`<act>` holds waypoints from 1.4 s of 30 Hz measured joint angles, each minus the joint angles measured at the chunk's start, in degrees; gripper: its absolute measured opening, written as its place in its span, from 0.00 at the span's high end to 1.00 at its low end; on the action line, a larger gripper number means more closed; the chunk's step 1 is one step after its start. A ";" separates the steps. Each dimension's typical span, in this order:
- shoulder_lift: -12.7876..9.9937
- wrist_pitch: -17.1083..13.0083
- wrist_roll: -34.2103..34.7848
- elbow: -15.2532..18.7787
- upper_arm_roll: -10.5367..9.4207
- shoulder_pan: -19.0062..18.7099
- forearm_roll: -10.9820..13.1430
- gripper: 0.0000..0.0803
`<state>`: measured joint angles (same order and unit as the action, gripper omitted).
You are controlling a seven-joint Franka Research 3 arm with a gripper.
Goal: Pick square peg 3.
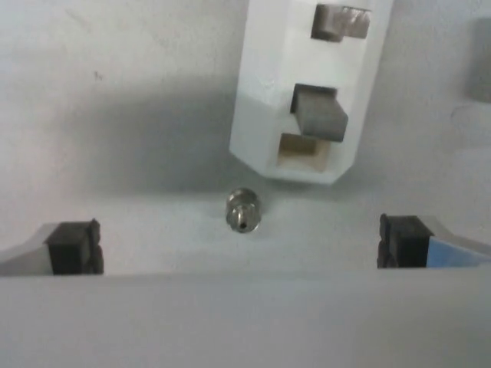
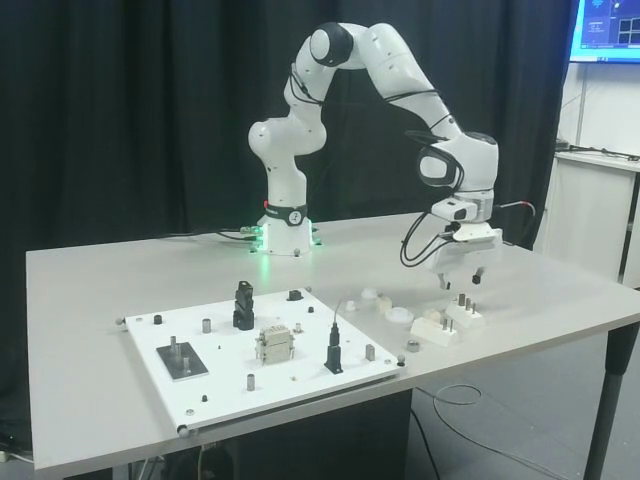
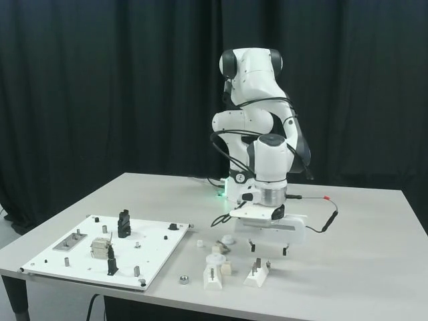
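Wrist view: white peg holder (image 1: 307, 92) cut off at the frame edge, so the far grey peg (image 1: 340, 21) shows only in part. Grey block (image 1: 479, 60) at the side edge, mostly out of frame. Room views: pegs in holder (image 2: 452, 322) too small to tell apart; which is peg 3, cannot tell. Small parts on white board (image 3: 100, 257) too small to identify.
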<state>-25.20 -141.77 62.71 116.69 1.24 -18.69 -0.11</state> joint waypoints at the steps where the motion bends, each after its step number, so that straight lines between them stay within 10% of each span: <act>1: 0.00 -0.50 0.13 0.19 0.07 0.00 0.00 0.00; 18: -0.05 -3.96 0.21 -0.19 2.01 0.24 -0.30 0.00; 42: -4.55 -0.91 0.19 -5.79 1.82 0.21 -0.24 0.00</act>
<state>-29.75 -142.67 62.90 110.90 3.06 -18.48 -0.35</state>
